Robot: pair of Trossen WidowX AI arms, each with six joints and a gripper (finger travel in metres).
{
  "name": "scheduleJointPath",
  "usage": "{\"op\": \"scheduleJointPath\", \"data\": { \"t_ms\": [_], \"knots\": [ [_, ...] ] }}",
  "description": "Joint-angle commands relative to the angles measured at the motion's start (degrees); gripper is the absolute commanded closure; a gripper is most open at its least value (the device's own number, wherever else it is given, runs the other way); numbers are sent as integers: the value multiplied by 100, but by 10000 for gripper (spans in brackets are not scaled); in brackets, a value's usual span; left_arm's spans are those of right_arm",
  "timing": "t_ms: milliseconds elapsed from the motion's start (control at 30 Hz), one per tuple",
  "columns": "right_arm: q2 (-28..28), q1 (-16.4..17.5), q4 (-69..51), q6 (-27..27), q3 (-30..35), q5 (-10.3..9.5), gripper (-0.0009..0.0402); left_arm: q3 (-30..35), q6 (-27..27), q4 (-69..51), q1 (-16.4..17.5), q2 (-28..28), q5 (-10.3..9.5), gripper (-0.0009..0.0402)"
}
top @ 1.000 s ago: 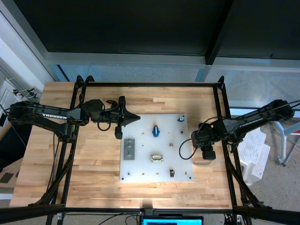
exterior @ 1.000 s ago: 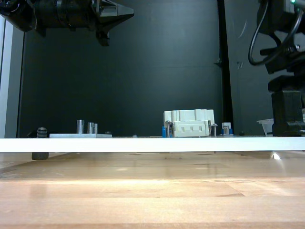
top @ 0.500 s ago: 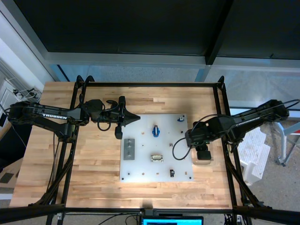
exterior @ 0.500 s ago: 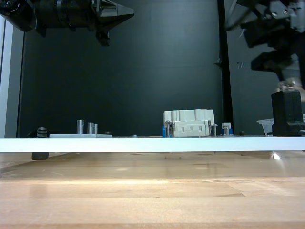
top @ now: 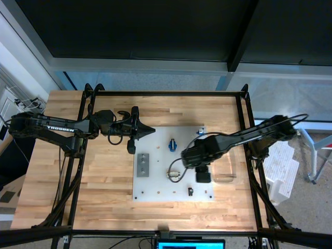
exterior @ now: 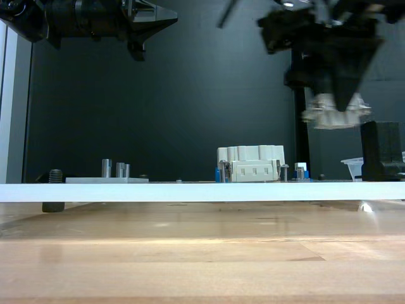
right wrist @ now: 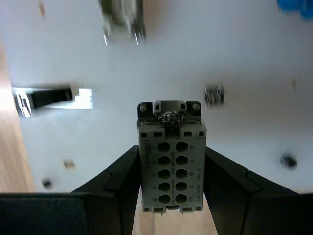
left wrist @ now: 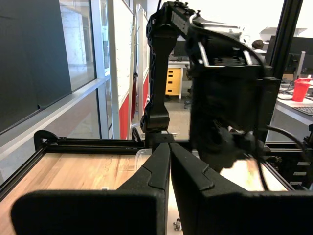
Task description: Pick the HAN10E connector and install on the hub
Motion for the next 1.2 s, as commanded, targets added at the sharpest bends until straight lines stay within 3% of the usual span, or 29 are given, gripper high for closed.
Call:
{"op": "scheduleJointPath", "data": {
  "t_ms": [33, 167, 300, 500, 900, 1200],
  "knots": [
    [450, 2, -59, 116, 557, 31, 380, 0, 0, 2, 2, 0, 2, 393],
    [933, 17, -127, 138, 1189, 83, 380, 0, 0, 2, 0, 0, 2, 393],
    [1349, 92, -282, 153, 1700, 522, 380, 0, 0, 2, 0, 0, 2, 393],
    [1683, 131, -269, 262, 2092, 131, 384, 0, 0, 2, 0, 0, 2, 393],
    [1947, 166, -68, 286, 2216, 11, 393, 0, 0, 2, 2, 0, 2, 393],
    [2057, 140, -92, 240, 2391, 44, 393, 0, 2, 2, 0, 0, 2, 393]
  ]
}}
